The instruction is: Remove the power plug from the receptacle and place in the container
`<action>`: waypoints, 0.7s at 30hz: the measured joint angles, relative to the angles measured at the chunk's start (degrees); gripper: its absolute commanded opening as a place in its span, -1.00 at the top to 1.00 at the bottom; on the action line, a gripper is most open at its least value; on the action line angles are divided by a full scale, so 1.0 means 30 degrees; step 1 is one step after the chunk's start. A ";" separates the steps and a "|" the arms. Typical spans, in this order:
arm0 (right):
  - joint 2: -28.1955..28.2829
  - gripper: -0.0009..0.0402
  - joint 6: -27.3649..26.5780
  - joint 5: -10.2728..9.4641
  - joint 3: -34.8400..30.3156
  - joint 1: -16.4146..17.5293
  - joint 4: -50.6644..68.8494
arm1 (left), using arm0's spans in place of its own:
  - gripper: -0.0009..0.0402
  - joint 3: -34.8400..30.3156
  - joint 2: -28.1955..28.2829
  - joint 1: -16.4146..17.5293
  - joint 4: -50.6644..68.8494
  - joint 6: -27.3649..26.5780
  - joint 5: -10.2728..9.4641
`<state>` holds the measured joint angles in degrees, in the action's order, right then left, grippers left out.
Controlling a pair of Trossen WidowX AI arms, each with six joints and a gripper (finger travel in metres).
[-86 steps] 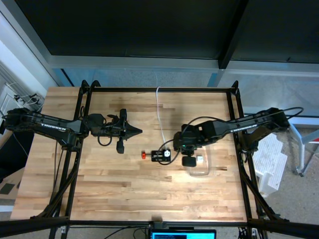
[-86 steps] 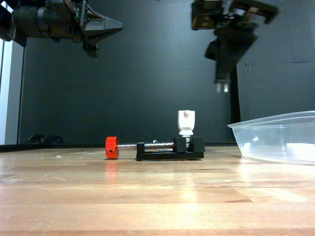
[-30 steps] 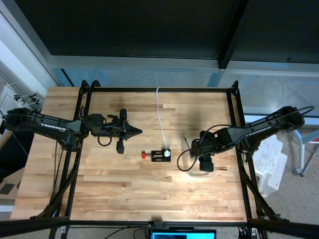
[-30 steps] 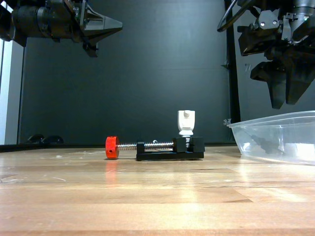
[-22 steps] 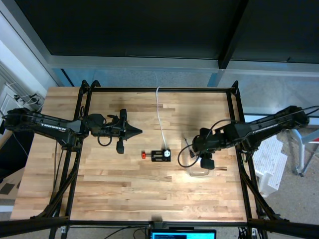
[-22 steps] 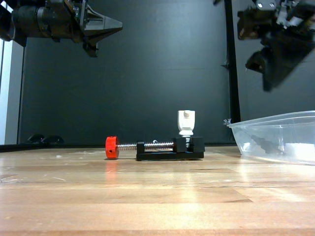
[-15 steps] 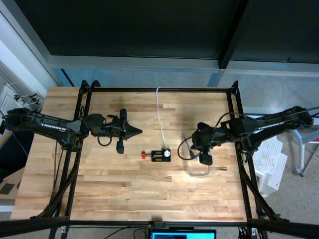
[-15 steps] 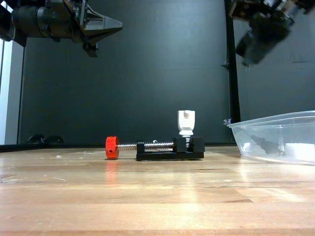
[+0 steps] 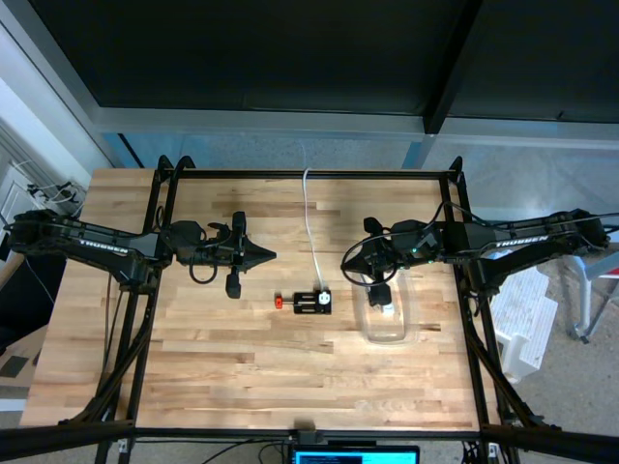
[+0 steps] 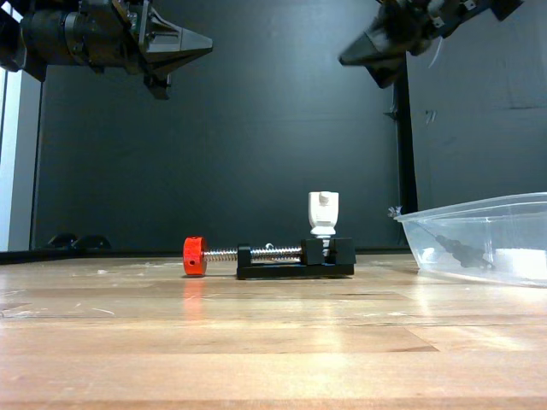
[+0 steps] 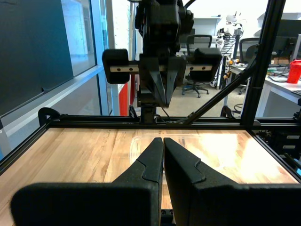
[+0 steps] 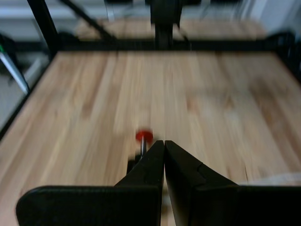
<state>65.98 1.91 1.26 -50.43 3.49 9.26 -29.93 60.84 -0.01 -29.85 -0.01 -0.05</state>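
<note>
The right pincer is shut, its two black fingers pressed together with nothing between them. It hangs high above the light wooden tabletop, pointing inward toward the other arm. Seen from above, the clear plastic oblong container lies at about 5 o'clock of that pincer's tip. Inside it rests the tiny dark and whitish power plug, which also shows from table height as a small dark shape behind the clear wall. At about 7 o'clock of the pincer stands the small white-faced receptacle, upright and with its face bare. It is held in a small black vise whose red-orange round knob sticks out at 9 o'clock. A long white cable runs from the receptacle toward 12 o'clock. Well apart at 9 o'clock, the left pincer hangs high over the tabletop, also shut and empty, pointing toward 3 o'clock
</note>
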 measured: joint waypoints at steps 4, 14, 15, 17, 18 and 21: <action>-0.0029 0.96 -0.0124 -0.0058 0.1472 -0.0313 -0.4350 | 0.96 -0.0007 0.0000 0.0000 0.0000 -0.0007 0.0000; -0.0051 0.96 -0.0328 -0.0488 0.4248 -0.1093 -1.1140 | 0.96 0.0000 0.0000 0.0000 -0.0007 -0.0007 0.0000; -0.0051 0.96 -0.0313 -0.0488 0.4481 -0.1093 -1.1570 | 0.96 -0.0007 0.0000 0.0000 -0.0007 0.0000 0.0000; -0.0066 0.96 -0.0233 -0.0488 0.4932 -0.1078 -1.2233 | 0.96 0.0000 0.0000 0.0000 0.0000 0.0000 0.0000; -0.0087 0.96 -0.0109 -0.0488 0.5151 -0.1086 -1.2524 | 0.96 0.0000 0.0007 0.0000 -0.0007 0.0000 0.0000; -0.0124 0.96 0.0182 -0.0474 0.5683 -0.1086 -1.3391 | 0.96 0.0000 0.0007 0.0000 0.0000 -0.0007 0.0000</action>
<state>65.60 2.46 -0.16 -33.39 0.23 -30.92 -29.93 60.86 -0.01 -29.85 -0.03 -0.05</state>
